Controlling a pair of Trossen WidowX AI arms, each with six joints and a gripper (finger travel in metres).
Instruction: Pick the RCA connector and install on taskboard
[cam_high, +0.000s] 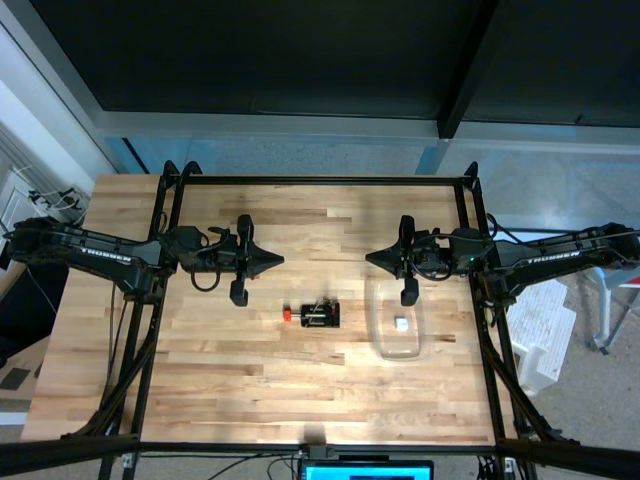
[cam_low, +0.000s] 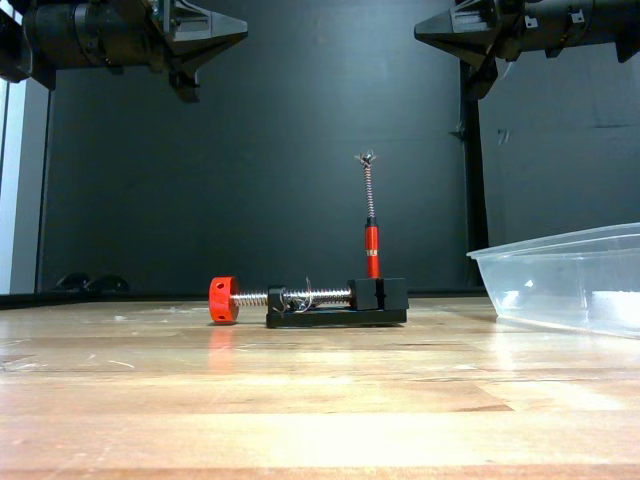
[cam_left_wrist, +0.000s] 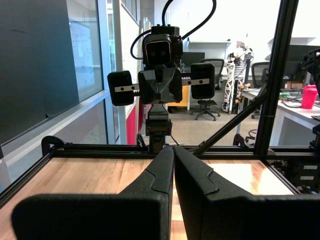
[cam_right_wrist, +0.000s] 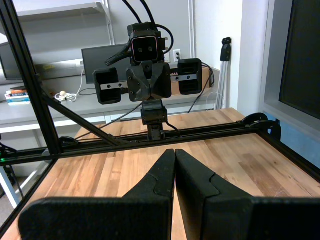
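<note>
Your left tool (cam_high: 278, 261) and right tool (cam_high: 370, 258) hang clenched above the bench (cam_high: 250, 370); the unseen RCA connector invites grabbing the white cube (cam_high: 401, 323).

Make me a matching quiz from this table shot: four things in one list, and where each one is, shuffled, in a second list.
Things:
1 taskboard
2 white cube
3 left gripper
4 right gripper

Places:
A shut, raised left of centre
B inside the clear plastic tray
C shut, raised right of centre, near the tray
D middle of the table, red knob at its left end

Pairs: 1-D, 2-B, 3-A, 4-C
</note>
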